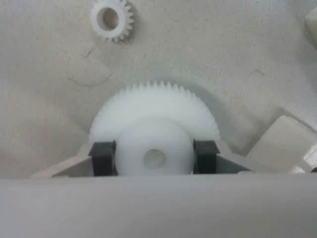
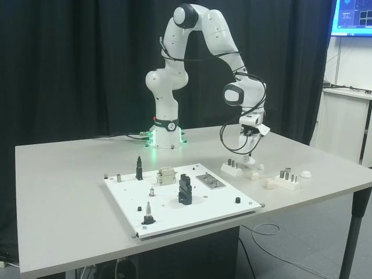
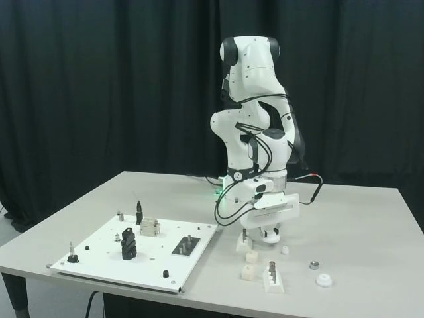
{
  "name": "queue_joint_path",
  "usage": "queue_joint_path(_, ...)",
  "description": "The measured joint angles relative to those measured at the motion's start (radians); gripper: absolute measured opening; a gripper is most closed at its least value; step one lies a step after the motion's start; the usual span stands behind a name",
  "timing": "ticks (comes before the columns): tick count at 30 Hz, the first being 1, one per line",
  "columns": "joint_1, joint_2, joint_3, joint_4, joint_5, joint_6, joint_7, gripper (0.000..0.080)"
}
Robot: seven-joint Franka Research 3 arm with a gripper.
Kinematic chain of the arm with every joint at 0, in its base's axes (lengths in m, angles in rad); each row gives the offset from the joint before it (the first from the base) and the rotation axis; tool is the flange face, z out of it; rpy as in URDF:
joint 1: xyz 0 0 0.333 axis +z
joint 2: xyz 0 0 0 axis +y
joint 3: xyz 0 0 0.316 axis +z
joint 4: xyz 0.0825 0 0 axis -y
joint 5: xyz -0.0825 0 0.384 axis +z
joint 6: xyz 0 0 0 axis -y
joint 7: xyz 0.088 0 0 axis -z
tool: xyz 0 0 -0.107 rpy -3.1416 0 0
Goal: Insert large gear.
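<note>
You've got a grey table (image 2: pixel 70 174) carrying the white assembly board (image 2: pixel 180 200), which sits well off to one side of the gripper (image 2: pixel 249 156). Right under and around the gripper lie small white fixture blocks (image 2: pixel 238 169), w/ a small white gear (image 1: pixel 112 19) just beyond it.

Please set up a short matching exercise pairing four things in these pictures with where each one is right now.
Things:
1. large gear
2. small gear
3. white board
4. green light

Places:
A. at the foot of the arm
B. lying on the table, apart from the fingers
C. between the gripper's two black fingertips
D. on the table, bearing black and grey fixtures

Pairs: 1-C, 2-B, 3-D, 4-A
</note>
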Motion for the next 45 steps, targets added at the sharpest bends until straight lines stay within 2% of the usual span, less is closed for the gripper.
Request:
queue_joint_path(23, -0.002, -0.004, 0.0, 0.002, 0.0, 0.002, 0.016, 0.0331)
queue_joint_path(32, -0.021, -0.021, -0.003, 0.005, -0.005, 0.002, 0.016, 0.0331)
queue_joint_path(37, -0.045, -0.038, -0.006, 0.01, -0.025, 0.001, 0.012, 0.0331)
queue_joint_path(45, -0.103, -0.071, -0.017, 0.02, -0.078, -0.003, -0.021, 0.0331)
